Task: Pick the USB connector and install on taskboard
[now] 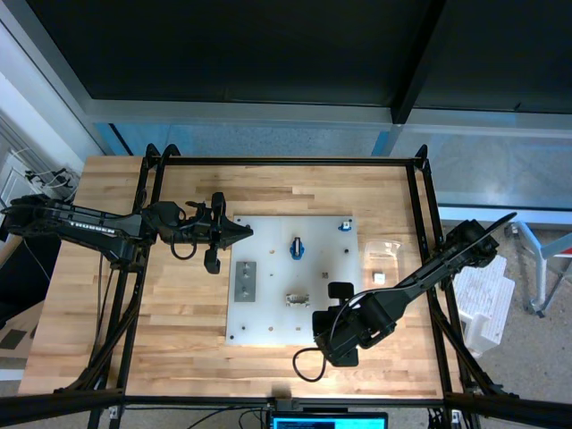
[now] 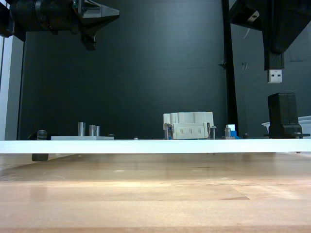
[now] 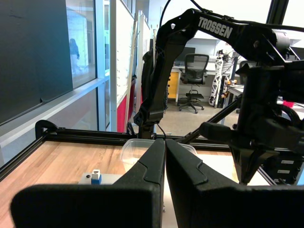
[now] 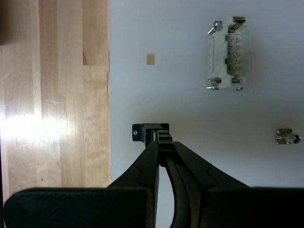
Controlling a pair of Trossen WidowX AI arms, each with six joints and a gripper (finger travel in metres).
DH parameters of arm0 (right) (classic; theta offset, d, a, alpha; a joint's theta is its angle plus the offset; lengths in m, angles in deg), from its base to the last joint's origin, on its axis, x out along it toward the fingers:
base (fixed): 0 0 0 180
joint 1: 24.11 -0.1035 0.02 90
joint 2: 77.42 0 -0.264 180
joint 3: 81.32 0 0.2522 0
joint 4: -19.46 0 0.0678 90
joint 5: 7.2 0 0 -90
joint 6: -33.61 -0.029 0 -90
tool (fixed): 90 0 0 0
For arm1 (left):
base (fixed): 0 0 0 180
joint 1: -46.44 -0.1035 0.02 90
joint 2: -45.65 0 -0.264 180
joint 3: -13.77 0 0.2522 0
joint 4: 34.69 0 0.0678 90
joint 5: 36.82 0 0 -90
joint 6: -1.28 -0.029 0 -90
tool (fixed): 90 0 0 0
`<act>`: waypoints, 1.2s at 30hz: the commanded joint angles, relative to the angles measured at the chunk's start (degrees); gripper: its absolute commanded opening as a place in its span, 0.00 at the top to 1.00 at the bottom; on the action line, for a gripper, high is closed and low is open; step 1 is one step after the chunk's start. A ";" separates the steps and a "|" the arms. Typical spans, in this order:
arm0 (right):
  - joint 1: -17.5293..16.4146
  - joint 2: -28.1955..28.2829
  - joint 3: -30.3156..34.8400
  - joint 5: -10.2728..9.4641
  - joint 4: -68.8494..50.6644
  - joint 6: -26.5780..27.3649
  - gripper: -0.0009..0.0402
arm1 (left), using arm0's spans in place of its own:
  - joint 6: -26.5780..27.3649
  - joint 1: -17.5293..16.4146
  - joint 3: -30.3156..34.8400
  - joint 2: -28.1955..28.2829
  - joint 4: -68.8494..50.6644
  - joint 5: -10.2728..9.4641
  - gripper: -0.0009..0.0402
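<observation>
Right tool (image 4: 163, 146) is pinching the USB connector (image 2: 275, 75) plug-down above the taskboard's (image 1: 268, 308) black socket (image 2: 284, 115), 4 o'clock, for insertion. Left tool (image 1: 239, 231), pressed together, is idling at 10 o'clock.

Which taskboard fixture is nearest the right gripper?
The small black socket: the right gripper holds the USB connector just above it. Beige connector and grey block sit farther away. Left gripper, shut, hovers over the taskboard's left edge.

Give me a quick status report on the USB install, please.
Left tool shut, raised over left edge of taskboard. Right tool shut on USB connector, hanging above black socket, not inserted. Nothing in the gap.
</observation>
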 commanded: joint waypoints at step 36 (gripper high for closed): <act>0.11 0.07 -2.60 -1.03 2.19 1.03 0.98 | 0.00 -0.02 0.00 0.00 0.02 0.02 0.98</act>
